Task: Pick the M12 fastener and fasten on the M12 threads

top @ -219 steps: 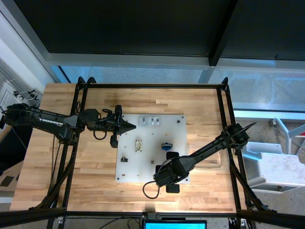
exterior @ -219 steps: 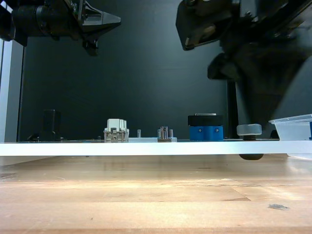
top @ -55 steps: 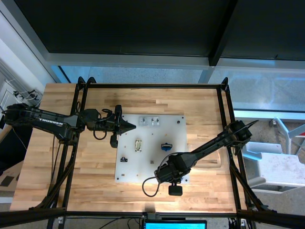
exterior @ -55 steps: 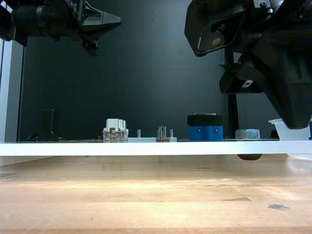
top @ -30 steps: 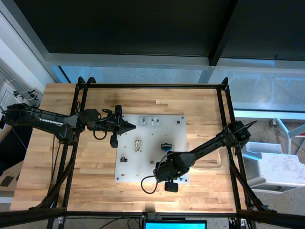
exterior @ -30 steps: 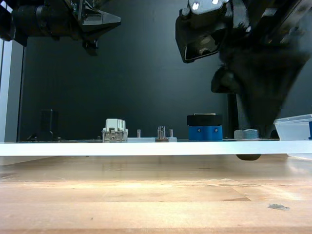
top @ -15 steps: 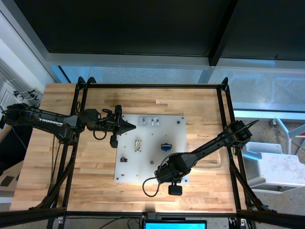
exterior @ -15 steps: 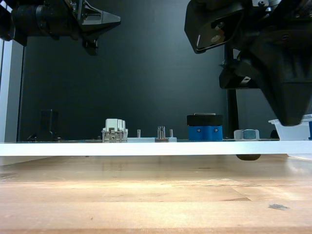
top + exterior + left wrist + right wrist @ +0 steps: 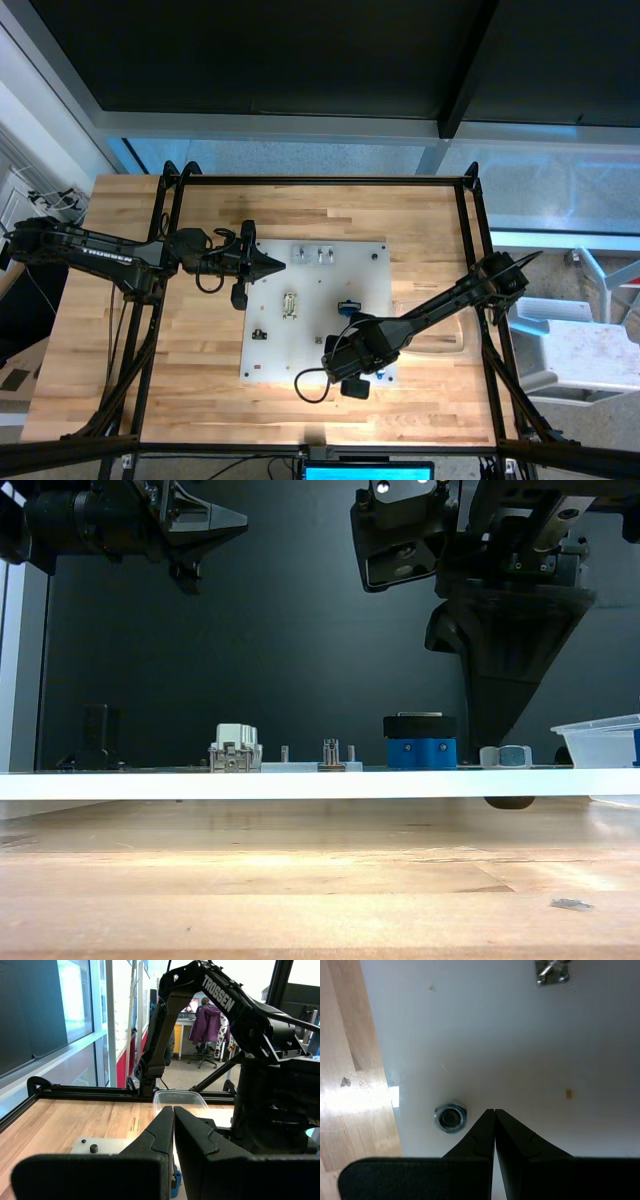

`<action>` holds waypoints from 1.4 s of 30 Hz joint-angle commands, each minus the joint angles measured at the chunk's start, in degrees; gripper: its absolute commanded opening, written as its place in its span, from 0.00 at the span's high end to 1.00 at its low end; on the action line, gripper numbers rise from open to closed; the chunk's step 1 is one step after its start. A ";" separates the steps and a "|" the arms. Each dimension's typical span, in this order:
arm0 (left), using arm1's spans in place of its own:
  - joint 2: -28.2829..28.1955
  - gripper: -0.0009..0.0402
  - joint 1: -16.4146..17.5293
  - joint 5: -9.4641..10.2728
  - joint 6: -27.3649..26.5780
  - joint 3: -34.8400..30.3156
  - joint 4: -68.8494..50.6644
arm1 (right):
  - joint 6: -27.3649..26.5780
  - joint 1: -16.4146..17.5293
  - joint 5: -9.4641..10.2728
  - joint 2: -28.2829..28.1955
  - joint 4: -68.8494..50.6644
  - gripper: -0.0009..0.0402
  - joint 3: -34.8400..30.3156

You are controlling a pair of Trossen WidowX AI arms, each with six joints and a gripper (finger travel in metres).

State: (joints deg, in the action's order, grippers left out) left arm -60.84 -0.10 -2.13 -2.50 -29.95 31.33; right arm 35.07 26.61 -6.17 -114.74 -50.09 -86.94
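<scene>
**Both sets of jaws pinched together, holding nothing**

The tiny silvery metal nut point(image 9: 450, 1118) sits on the flat white plastic board point(image 9: 520, 1035) close to its edge. It's just beside the right gripper point(image 9: 494, 1111), whose jaws are pressed together with nothing between them. Can't tell if it's on the short dark threaded stud. The left gripper point(image 9: 173, 1109) hangs high over the board's far left part, jaws closed too.

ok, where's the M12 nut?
Low view: M12 nut on its stud at the board's near right edge, beside the right gripper's shut jaws. Left gripper hangs over the board's far left corner.
</scene>
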 commanded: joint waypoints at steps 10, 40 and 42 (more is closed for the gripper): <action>-0.02 0.98 0.02 0.00 0.02 0.00 0.02 | -0.83 0.07 6.62 -0.11 0.26 0.98 0.24; -0.02 0.98 0.02 0.00 0.02 0.00 0.02 | -0.98 0.26 7.72 3.78 -0.59 0.98 0.22; -0.02 0.98 0.00 0.00 0.02 0.00 0.02 | -0.96 0.26 7.69 4.61 -0.61 0.98 0.22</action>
State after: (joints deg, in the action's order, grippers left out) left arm -60.84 -0.10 -2.13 -2.48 -29.95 31.35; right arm 34.02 26.89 1.58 -110.65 -50.74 -86.67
